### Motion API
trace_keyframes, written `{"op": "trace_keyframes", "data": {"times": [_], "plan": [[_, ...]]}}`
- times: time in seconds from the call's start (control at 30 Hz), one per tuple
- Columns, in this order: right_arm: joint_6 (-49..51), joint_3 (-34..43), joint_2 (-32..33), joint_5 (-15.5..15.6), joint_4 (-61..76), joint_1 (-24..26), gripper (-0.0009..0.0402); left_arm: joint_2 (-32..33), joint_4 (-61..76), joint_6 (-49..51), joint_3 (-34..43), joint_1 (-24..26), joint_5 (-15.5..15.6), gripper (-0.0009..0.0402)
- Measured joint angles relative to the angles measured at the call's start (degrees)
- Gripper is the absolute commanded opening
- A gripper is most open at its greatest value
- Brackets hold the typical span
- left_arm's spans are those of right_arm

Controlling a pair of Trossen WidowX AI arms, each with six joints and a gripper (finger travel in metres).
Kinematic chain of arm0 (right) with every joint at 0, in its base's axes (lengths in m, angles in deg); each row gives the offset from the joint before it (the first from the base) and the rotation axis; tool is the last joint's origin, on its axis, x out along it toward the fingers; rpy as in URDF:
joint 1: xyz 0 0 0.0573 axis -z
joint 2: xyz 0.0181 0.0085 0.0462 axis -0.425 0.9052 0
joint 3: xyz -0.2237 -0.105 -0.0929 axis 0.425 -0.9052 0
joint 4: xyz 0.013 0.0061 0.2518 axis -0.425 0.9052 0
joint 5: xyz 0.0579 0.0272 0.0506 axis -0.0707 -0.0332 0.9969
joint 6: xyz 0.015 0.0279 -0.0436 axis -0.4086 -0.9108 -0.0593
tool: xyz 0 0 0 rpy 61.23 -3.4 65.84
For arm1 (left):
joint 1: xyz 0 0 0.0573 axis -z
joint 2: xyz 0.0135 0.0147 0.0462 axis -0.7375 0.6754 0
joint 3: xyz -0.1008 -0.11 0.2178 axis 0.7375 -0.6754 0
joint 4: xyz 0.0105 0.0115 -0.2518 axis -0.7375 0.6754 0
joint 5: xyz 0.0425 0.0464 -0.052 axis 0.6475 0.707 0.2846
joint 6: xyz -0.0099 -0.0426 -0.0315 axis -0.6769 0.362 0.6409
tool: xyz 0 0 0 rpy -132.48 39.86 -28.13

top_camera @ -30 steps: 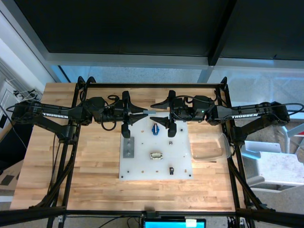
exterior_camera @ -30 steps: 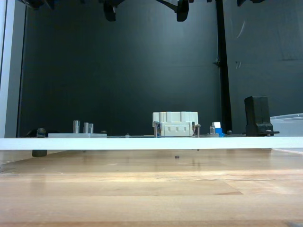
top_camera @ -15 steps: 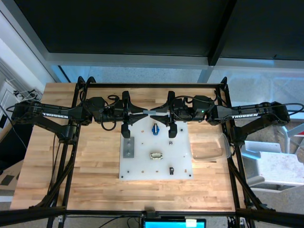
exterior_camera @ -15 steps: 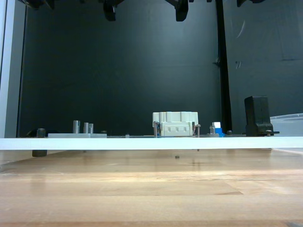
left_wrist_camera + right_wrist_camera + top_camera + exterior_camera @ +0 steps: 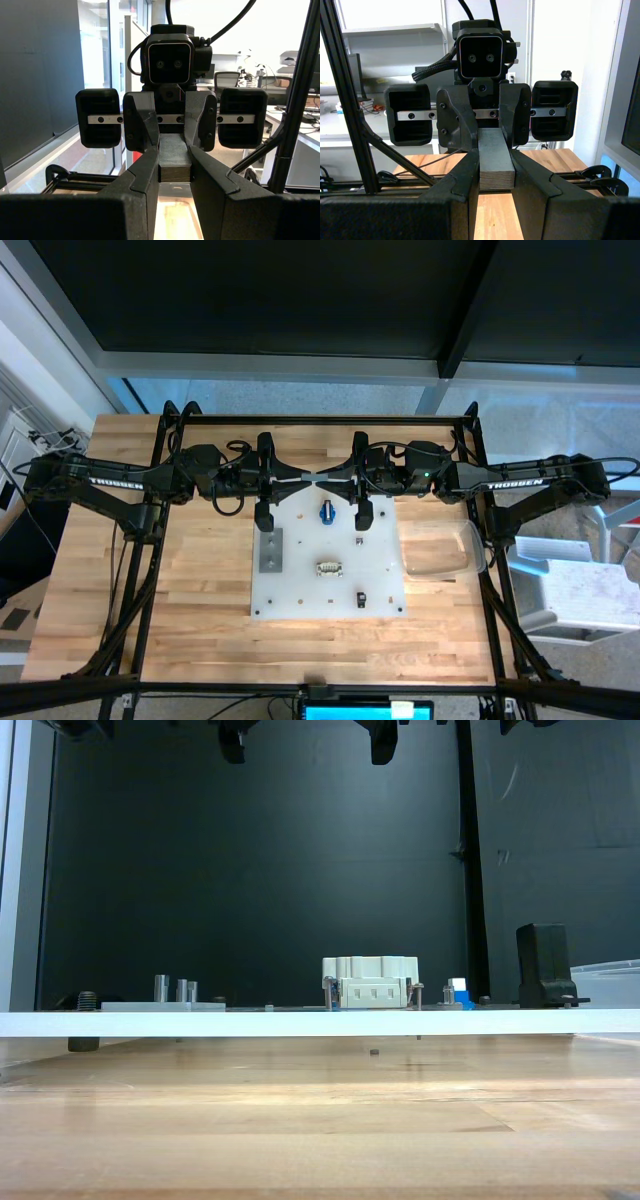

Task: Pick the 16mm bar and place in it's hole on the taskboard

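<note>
The 16mm bar is a short grey metal bar held level in the air above the far edge of the white taskboard, clear of any seat. My left gripper is shut on its left end and my right gripper is shut on its right end, the two facing each other tip to tip. The left wrist view shows the bar clamped between the left gripper fingers. The right wrist view shows the bar clamped the same way in the right gripper.
On the board stand a grey block with pegs, a blue part, a beige connector and a black part. A clear tray lies right of the board. The low view shows the connector and the pegs.
The right gripper's fingers, spread around the bar's free end a second ago, have shut on it. The left gripper has kept its hold; the bar has not shifted.
</note>
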Motion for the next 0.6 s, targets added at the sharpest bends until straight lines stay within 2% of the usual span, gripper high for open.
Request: {"op": "trace_keyframes", "data": {"times": [0.17,0.6], "plan": [[0.68,0.02,0.00,-0.02,0.07,0.00,0.0003,0.00,0.09,0.04,0.02,0.00,0.02,0.0049],[2.01,0.00,-0.57,-0.15,0.44,0.00,0.0009,0.00,0.13,0.22,0.04,0.09,0.07,0.0151]]}}
